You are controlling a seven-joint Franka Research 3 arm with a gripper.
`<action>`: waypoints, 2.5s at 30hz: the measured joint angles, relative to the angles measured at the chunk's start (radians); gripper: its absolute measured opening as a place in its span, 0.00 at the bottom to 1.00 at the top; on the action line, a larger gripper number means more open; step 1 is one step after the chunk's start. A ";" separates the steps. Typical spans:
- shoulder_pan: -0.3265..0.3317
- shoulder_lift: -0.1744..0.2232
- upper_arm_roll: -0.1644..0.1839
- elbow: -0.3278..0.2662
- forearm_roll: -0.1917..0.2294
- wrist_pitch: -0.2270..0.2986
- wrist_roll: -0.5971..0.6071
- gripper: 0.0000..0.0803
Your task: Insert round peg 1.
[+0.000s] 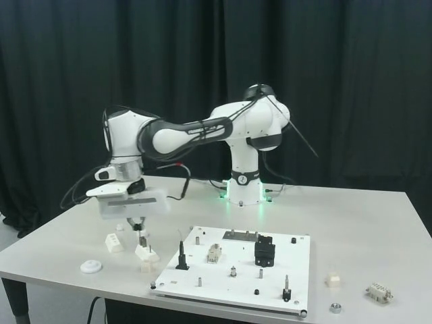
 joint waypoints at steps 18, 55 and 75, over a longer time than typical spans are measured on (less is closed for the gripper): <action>0.165 0.000 0.005 0.048 0.038 0.014 0.252 0.04; 0.367 0.000 0.141 0.083 -0.063 0.281 0.527 0.04; 0.322 -0.002 0.175 0.169 -0.114 0.256 0.569 0.04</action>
